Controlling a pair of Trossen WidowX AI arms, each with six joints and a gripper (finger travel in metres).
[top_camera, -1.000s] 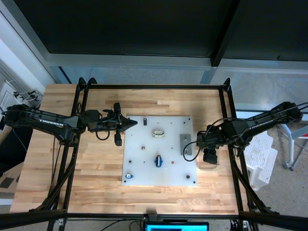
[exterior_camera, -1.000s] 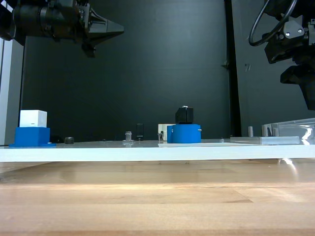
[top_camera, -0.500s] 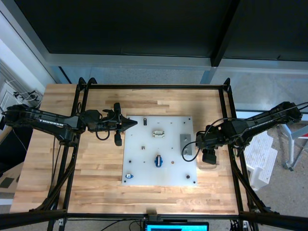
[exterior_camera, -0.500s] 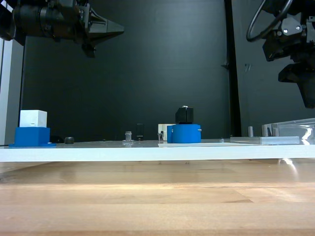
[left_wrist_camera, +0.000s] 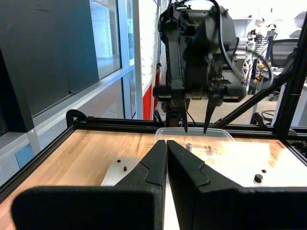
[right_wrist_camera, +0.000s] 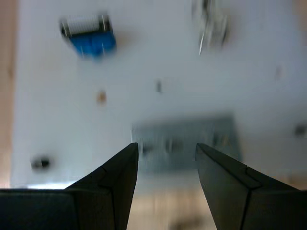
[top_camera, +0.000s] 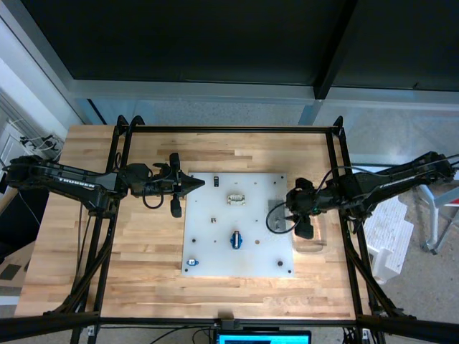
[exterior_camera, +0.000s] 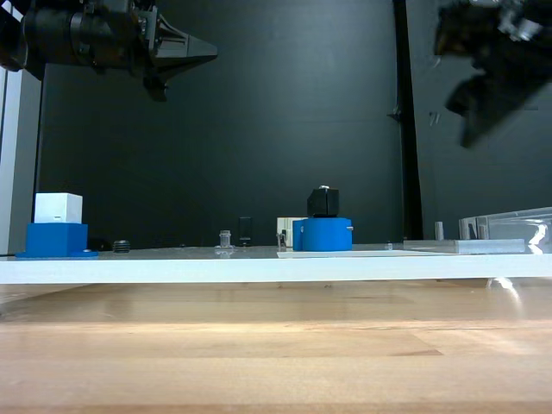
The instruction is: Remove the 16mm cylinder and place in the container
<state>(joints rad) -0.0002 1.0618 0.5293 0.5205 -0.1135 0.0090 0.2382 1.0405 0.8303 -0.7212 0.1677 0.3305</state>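
Wooden table (top_camera: pixel 143 272) in view, with the white board (top_camera: pixel 215 247) lying flat on it. My left gripper (left_wrist_camera: pixel 166 143) hangs high over the board's far left corner, fingers pressed together and holding nothing. My right gripper (right_wrist_camera: pixel 165 145) is up over the board's right side, fingers spread wide and empty, with the grey block (right_wrist_camera: pixel 182 132) below them. The clear container (top_camera: pixel 315 244) sits on the table just beside the board's right edge. The blue fitting (exterior_camera: pixel 322 234) stands mid-board. The 16mm cylinder (exterior_camera: pixel 438 229) stands upright on the grey block, not touched by either gripper.
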